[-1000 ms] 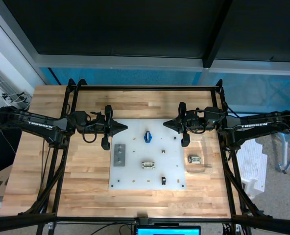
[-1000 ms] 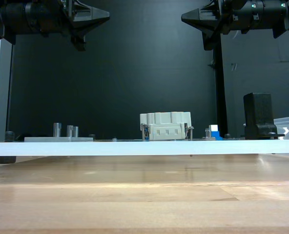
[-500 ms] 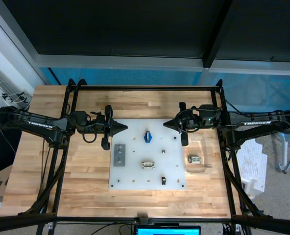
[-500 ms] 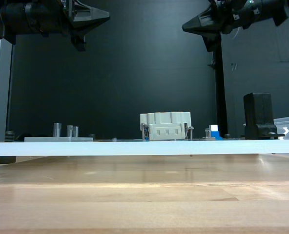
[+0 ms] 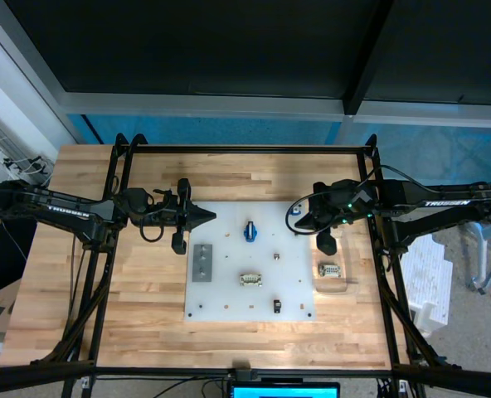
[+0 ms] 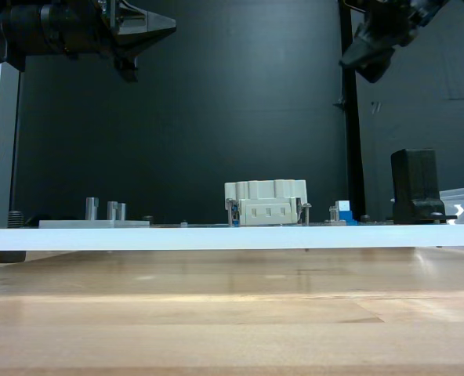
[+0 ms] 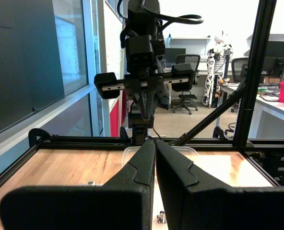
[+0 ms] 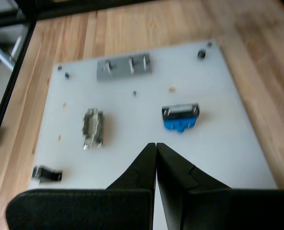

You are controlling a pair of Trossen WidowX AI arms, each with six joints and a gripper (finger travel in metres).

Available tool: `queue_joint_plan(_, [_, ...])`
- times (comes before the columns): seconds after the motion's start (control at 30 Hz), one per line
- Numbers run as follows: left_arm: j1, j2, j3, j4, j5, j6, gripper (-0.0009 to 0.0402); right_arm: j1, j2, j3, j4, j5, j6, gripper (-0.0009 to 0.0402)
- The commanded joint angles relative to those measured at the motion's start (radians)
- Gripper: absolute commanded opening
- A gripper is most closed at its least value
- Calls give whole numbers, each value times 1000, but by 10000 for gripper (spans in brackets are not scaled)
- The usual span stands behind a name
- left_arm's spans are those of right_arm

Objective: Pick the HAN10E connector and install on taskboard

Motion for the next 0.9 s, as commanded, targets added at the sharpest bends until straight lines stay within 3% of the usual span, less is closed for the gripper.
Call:
queue_joint_plan(0.03, [0,0,0,0,0,0,1,19,5,23,-89,8,29,0])
queue_joint_plan(0.57, [0,0,0,0,0,0,1,98,122,142,-480,27,106,0])
queue_joint_plan(0.63, [0,0,0,0,0,0,1,120,134,146,-516,29,113,0])
queue_joint_plan(0.73, [0,0,0,0,0,0,1,161,143,145,-574,60,154,0])
queue_joint_plan(0.9, [0,0,0,0,0,0,1,226,150,143,-652,60,195,0])
